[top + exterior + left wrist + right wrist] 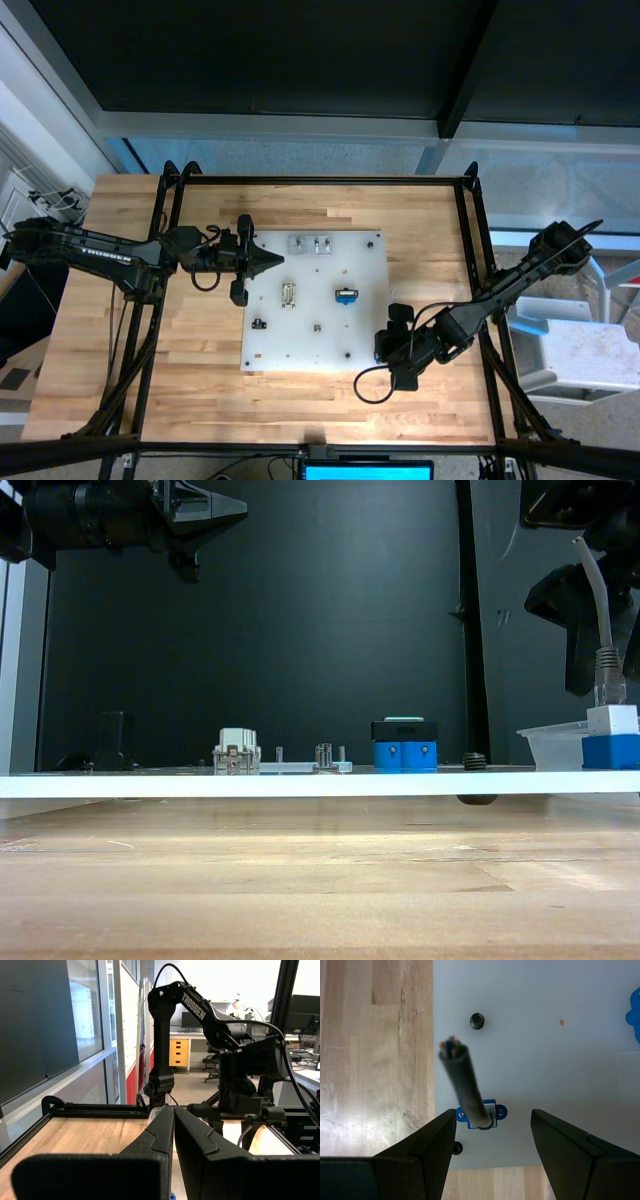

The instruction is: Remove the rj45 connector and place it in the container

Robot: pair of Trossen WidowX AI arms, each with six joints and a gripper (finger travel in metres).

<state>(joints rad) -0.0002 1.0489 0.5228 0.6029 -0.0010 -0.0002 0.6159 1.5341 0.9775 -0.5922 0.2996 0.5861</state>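
Grey cable, cut short with coloured wires showing at its end, rises from the rj45 connector (482, 1121), which sits plugged into a small blue socket block (496, 1111) near the edge of the white board (545, 1060). In the low view the plug stands upright on that block at the far right of the board. The right pincer (492, 1114) hangs directly above it, pointing down with its jaws spread wide. One finger (437, 1140) is on each side of the cable and neither touches it. A small black screw (477, 1021) stands on the board a little beyond the socket. In the low view a shallow pale tray, the container (548, 742), shows just beside the socket block. How far behind it the tray lies I cannot tell. Further in on the board are a wider blue connector (346, 296) with a dark top and a silver connector (290, 297), well apart from each other. The board rests on a light wooden surface (130, 330). The left pincer (278, 260) is held high over the far left part of the board, level, with its jaws pressed together and nothing between them.
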